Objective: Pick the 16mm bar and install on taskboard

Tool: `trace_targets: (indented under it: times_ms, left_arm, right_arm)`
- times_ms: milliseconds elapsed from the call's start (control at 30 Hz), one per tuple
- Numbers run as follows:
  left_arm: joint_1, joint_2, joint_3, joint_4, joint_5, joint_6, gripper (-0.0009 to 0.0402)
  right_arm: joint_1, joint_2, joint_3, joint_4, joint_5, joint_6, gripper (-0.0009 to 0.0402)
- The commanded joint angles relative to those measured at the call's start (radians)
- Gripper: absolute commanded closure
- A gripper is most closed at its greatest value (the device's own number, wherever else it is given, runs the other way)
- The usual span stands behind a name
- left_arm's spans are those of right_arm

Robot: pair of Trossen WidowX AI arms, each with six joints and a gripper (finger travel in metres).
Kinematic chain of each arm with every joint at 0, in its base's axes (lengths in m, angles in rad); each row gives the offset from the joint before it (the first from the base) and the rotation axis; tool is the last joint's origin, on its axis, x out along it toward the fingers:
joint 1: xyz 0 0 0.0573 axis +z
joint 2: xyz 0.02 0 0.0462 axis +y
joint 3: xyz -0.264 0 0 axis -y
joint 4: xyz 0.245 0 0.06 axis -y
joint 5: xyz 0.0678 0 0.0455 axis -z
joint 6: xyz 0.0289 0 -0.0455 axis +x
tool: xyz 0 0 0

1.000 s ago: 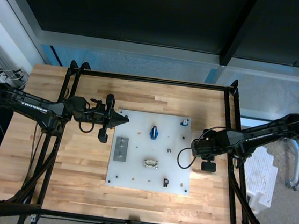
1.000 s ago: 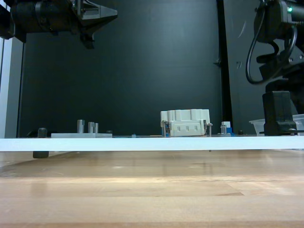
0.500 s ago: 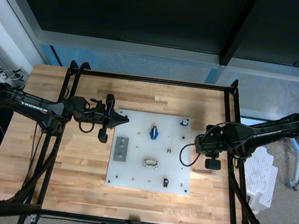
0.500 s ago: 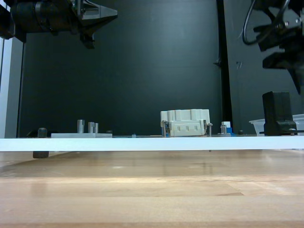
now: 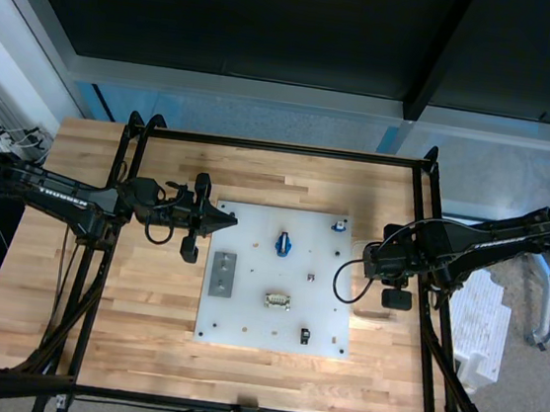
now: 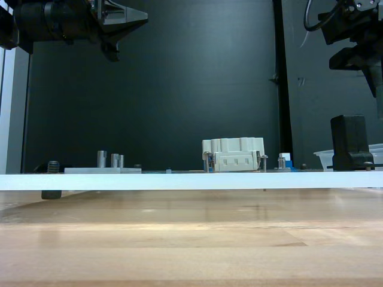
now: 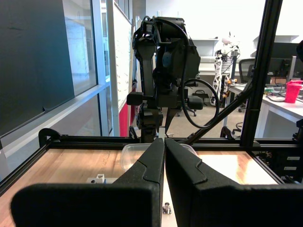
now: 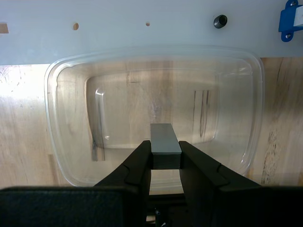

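lifted since a second ago, the right gripper (image 5: 394,299) had come up off the clear tray (image 8: 57,94) and hung high over the table just beyond the taskboard's (image 5: 241,331) right edge, with its arm reaching in from the table's right edge and the wrist turned straight down. its fingers (image 8: 137,165) were clamped on the 16mm bar (image 8: 165,139), a short grey piece held between the tips above the tray's middle. in the low view the gripper (image 6: 377,89) sat near the frame's upper edge, well clear of the board. the left gripper (image 5: 226,220) had not shifted: it hovered level, well above the table, at the taskboard's far left corner, pointing toward the right arm, its arm stretched in from the table's left edge. its jaws were pressed together with nothing between them, as the left wrist view (image 7: 164,142) showed. the grey two-hole block (image 5: 221,275) lay near the board's left edge.
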Motion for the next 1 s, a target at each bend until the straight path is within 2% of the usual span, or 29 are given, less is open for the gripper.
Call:
trace_targets:
  times_ms: [33,300,1000]
  left_arm:
    - [0.000,0.000,0.000,0.000,0.000,0.000,0.0393]
    - [0.000,0.000,0.000,0.000,0.000,0.000,0.0393]
    - [0.000,0.000,0.000,0.000,0.000,0.000,0.0393]
  right_arm:
    - [0.004,0.005,-0.001,0.002,0.000,0.008,0.0389]
    - [0.064,0.040,0.003,0.051,-0.001,0.092,0.0389]
    - [0.241,0.280,0.174,0.067,0.000,0.275,0.0389]
